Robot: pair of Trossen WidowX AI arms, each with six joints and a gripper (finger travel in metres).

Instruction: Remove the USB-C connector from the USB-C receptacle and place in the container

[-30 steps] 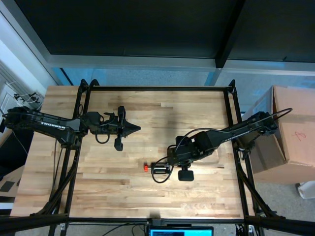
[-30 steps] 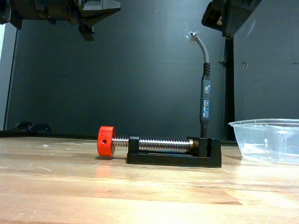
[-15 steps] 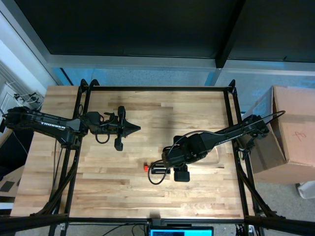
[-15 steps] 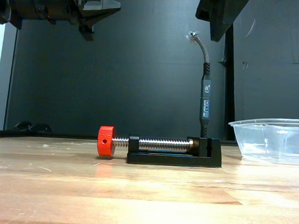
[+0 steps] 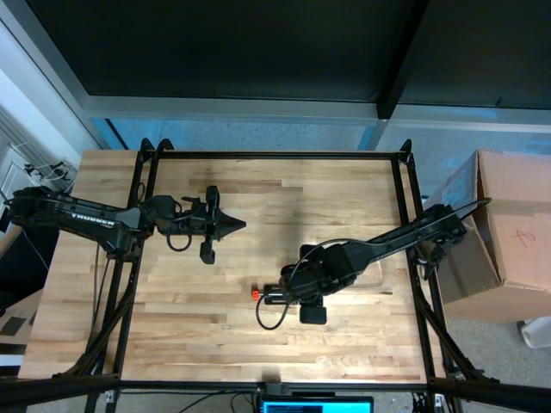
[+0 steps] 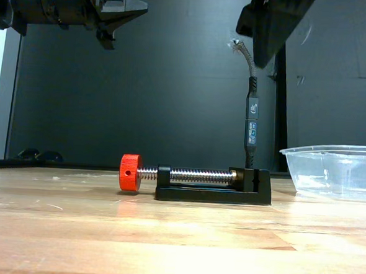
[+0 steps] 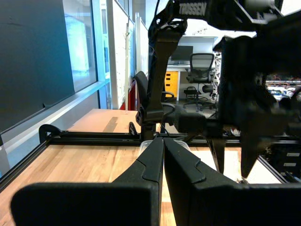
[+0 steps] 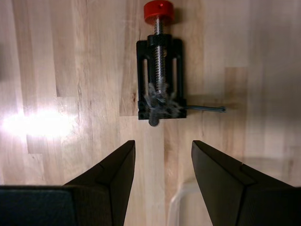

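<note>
Overhead: right gripper (image 8: 162, 145) wide, above seated upright USB-C connector (image 6: 251, 125) | left gripper (image 7: 163, 141) closed, raised well apart

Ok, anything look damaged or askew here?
The USB-C connector, upright in its receptacle, ends in a bent, frayed cable stub. The right gripper hangs open above it; the left gripper hovers shut, off to the left.
</note>
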